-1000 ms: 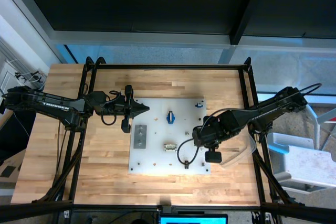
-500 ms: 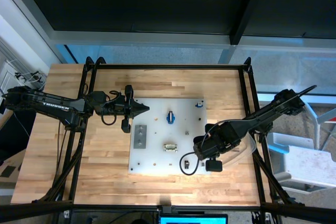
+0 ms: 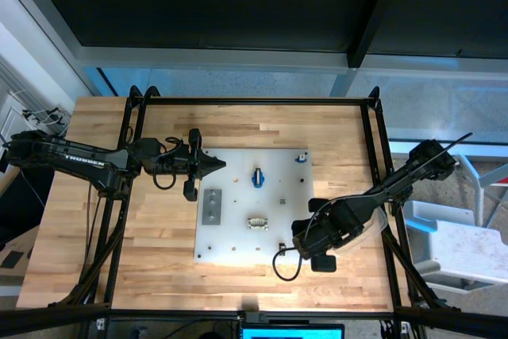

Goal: Pick the 16mm bar from the taskboard and place it in the container

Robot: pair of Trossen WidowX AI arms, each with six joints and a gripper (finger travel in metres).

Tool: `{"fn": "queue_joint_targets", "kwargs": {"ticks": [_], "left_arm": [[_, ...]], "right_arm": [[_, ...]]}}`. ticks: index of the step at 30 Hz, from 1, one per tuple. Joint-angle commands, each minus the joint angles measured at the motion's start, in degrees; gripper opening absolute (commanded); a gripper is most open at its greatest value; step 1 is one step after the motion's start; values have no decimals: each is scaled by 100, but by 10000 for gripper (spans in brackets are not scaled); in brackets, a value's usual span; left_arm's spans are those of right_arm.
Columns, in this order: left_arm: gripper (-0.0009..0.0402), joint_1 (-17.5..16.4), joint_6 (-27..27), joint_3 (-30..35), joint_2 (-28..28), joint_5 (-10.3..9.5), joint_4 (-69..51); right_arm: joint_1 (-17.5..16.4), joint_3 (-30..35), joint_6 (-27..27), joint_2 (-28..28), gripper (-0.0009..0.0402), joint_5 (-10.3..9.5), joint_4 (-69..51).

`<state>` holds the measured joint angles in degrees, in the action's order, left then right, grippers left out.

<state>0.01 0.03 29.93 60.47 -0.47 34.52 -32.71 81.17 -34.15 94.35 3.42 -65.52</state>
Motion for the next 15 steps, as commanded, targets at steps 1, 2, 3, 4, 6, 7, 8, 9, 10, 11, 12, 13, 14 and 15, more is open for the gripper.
{"fn": "queue_joint_targets", "kwargs": {"ticks": [1,2,3,4,6,7,8,9,10,11,12,13,14,15], "left_arm": [[0,-2,-2,2,0,2,2],[0,-2,-2,2,2,2,2],[0,-2,-2,2,0,2,2],[0,0,-2,2,0,2,2],[0,-2,-2,2,0,2,2],[0,-2,-2,2,0,2,2],[0,-2,-2,2,0,2,2],[0,0,-2,2,2,2,2],[0,-2,-2,2,2,2,2],[0,-2,-2,2,2,2,2],[0,-2,-2,2,2,2,2],[0,0,-2,2,0,2,2],[0,0,-2,2,0,2,2],[0,-2,-2,2,2,2,2]], "right_arm": [[-20,-4,-15,-4,0,2,13],[-22,-4,-15,-4,0,4,22],[-22,-4,-15,-4,0,7,26],[-24,-4,-15,-4,0,7,24],[-26,-9,-13,-4,0,20,24],[-28,-15,-13,-4,0,39,24],[-31,-20,-13,-4,0,70,22],[-31,-31,-7,-4,2,107,24],[-31,-44,11,-4,6,107,26],[-33,-59,11,-4,14,105,26],[-33,-79,13,-4,24,105,28],[-33,-101,13,-4,37,105,37],[-33,-122,11,-4,51,105,50],[-33,-144,9,-4,66,107,74]]}}
